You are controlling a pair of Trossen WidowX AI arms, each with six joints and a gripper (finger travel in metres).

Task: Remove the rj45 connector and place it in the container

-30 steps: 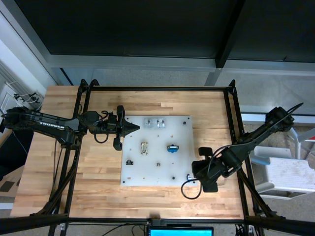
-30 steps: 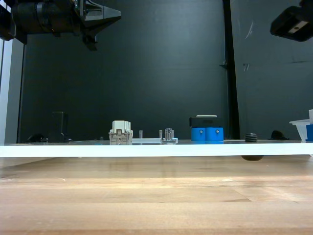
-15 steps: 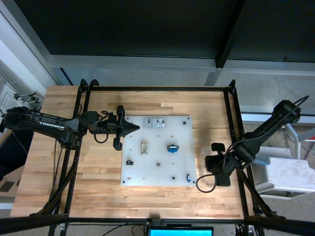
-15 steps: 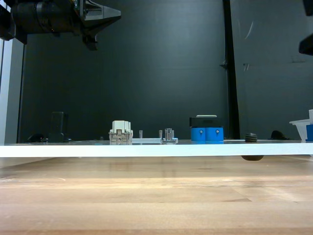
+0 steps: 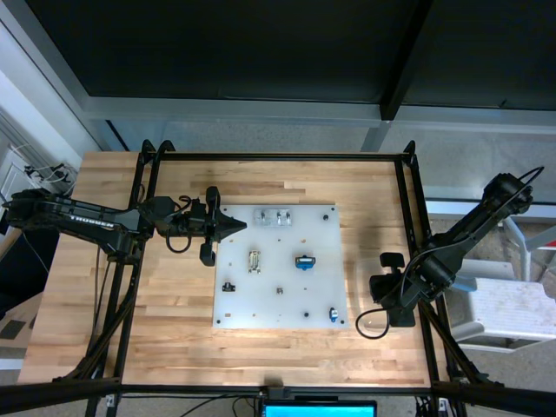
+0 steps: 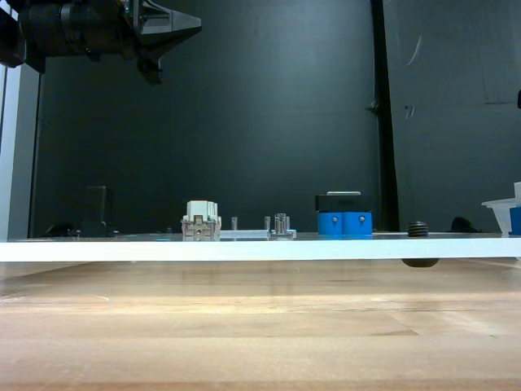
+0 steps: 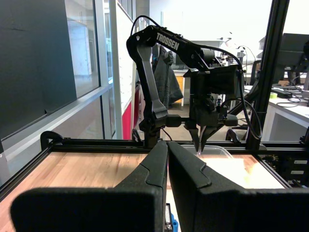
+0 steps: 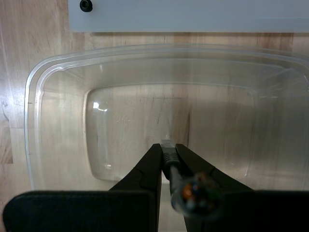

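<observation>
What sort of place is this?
Likely a robotics lab: office desks behind, a framed wooden table, a white test board. Left gripper hangs shut above the board's edge; right gripper holds the rj45 connector over the container.

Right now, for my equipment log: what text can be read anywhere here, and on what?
"TROSSEN": on the right arm, seen from the left wrist.
White lettering on the left arm, high view: too small to read.
No other text. Left hand, shut, hangs above the board's left edge; right hand holds the rj45 connector over the container.
</observation>
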